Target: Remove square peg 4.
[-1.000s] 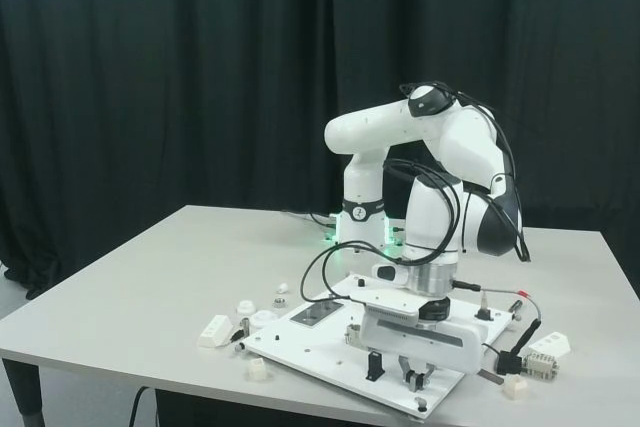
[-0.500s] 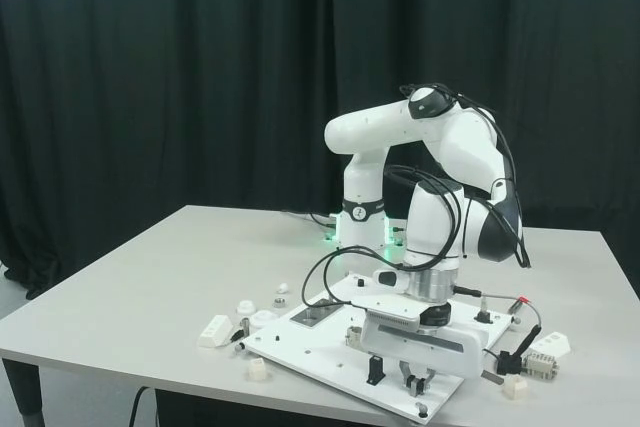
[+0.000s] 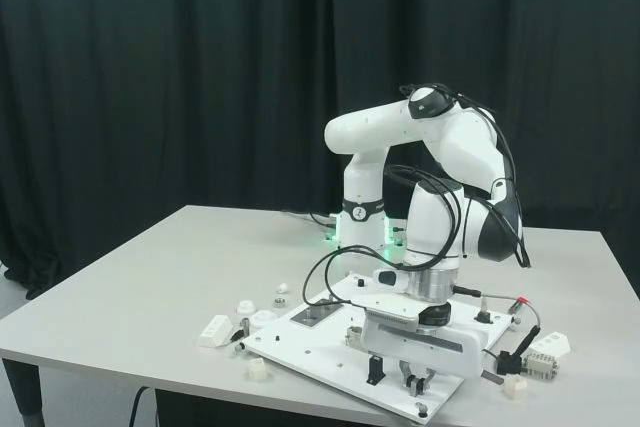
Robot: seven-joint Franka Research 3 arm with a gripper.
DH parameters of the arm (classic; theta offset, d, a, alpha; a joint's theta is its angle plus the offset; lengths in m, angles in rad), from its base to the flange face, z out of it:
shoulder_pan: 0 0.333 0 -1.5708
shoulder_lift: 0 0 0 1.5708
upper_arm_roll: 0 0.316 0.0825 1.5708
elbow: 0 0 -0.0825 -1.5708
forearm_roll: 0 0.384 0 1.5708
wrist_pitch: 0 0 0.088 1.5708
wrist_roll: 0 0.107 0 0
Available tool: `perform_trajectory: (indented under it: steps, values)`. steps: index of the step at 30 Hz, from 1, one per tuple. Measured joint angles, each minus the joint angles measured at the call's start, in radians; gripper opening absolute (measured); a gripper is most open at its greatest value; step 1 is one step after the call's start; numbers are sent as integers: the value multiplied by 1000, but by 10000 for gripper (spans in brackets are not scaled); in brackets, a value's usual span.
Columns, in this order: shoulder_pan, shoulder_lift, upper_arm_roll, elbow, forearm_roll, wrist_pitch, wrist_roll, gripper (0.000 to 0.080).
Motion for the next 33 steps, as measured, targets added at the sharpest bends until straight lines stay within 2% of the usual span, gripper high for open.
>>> perform_trajectory:
  steps: [8,33]
  values:
    - [0,0,0,0,0,0,-3,103]
    - [0,0,0,0,2,-1,-134,106]
